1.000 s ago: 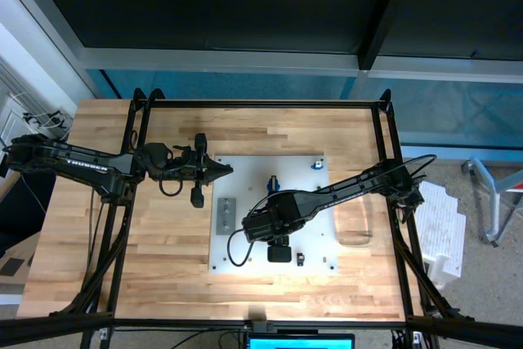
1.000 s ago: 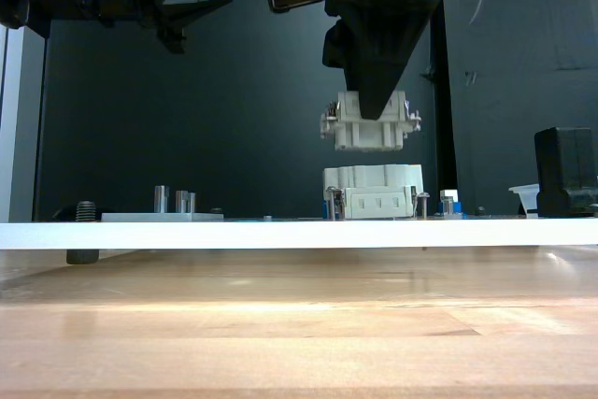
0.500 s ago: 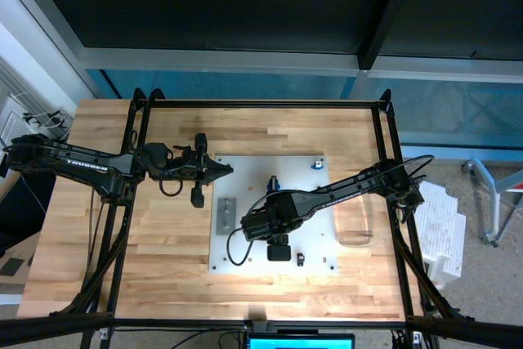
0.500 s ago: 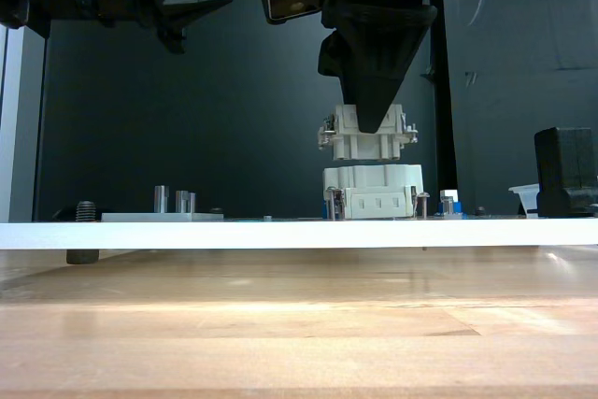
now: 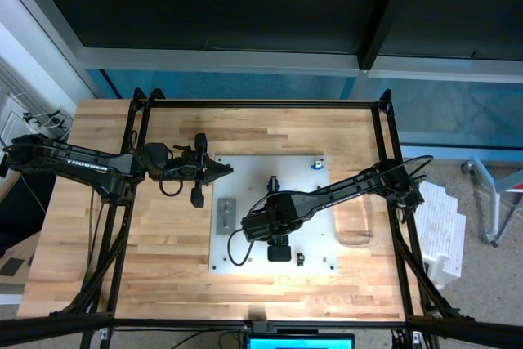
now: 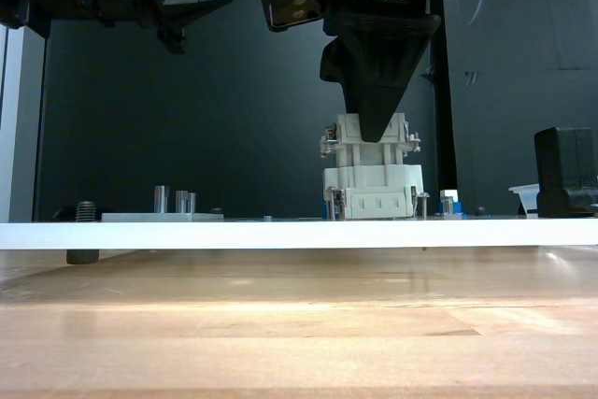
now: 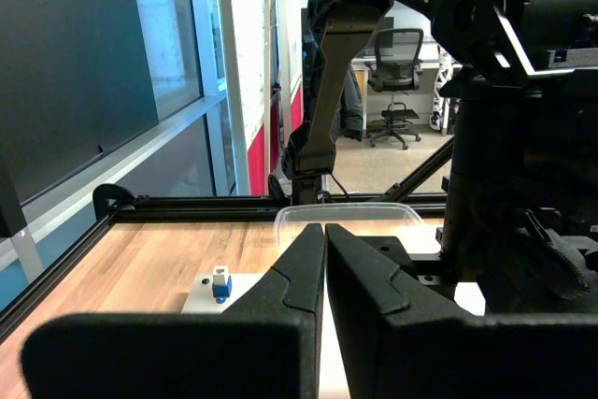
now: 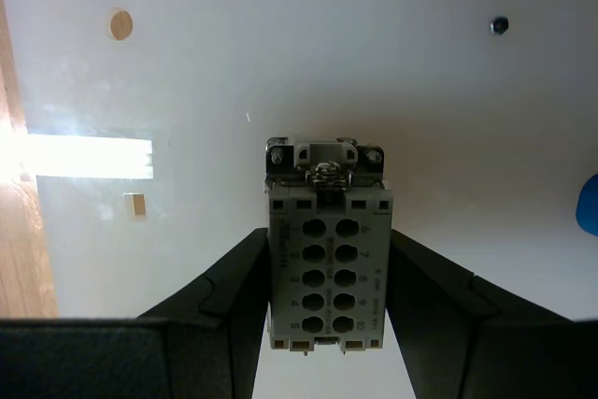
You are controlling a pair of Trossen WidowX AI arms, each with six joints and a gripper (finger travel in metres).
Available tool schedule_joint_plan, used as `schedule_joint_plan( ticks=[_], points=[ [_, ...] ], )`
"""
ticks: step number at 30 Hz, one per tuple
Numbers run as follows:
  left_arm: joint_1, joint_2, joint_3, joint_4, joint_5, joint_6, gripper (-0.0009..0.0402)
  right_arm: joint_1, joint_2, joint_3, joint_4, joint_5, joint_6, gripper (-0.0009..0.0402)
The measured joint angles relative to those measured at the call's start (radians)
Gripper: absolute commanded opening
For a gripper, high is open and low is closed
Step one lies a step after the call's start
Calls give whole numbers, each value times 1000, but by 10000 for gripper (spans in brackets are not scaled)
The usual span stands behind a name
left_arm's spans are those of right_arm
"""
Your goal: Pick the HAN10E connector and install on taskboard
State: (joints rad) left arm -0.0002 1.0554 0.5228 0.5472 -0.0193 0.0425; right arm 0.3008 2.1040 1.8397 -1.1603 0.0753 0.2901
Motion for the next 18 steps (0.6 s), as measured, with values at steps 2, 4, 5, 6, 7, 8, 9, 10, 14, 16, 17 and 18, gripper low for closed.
schedule_joint_plan(
  ticks=[2,4,5,6,7,8,9,10,14,16,17,18],
  points=[
    [0,0,0,0,0,0,1,0,-1,-4,5,-6,5,34],
    [0,0,0,0,0,0,1,0,-2,-6,6,-14,8,34],
    [0,0,0,0,0,0,1,0,-2,-7,7,-16,9,34],
    [0,0,0,0,0,0,1,0,-2,-9,10,-16,10,34],
    [0,0,0,0,0,0,1,0,-3,-10,11,-16,10,34],
    [0,0,0,0,0,0,1,0,-4,-11,12,-17,10,34],
    [0,0,0,0,0,0,1,0,-5,-14,13,-18,10,34],
    [0,0,0,0,0,0,1,0,-6,-15,13,-19,10,34],
    [0,0,0,0,0,0,1,1,-7,-18,13,-24,11,34],
    [0,0,0,0,0,0,1,1,-6,-19,13,-26,10,34],
    [0,0,0,0,0,0,1,1,-7,-19,12,-26,11,34],
    [0,0,0,0,0,0,1,1,-7,-19,12,-26,11,34]
  ],
)
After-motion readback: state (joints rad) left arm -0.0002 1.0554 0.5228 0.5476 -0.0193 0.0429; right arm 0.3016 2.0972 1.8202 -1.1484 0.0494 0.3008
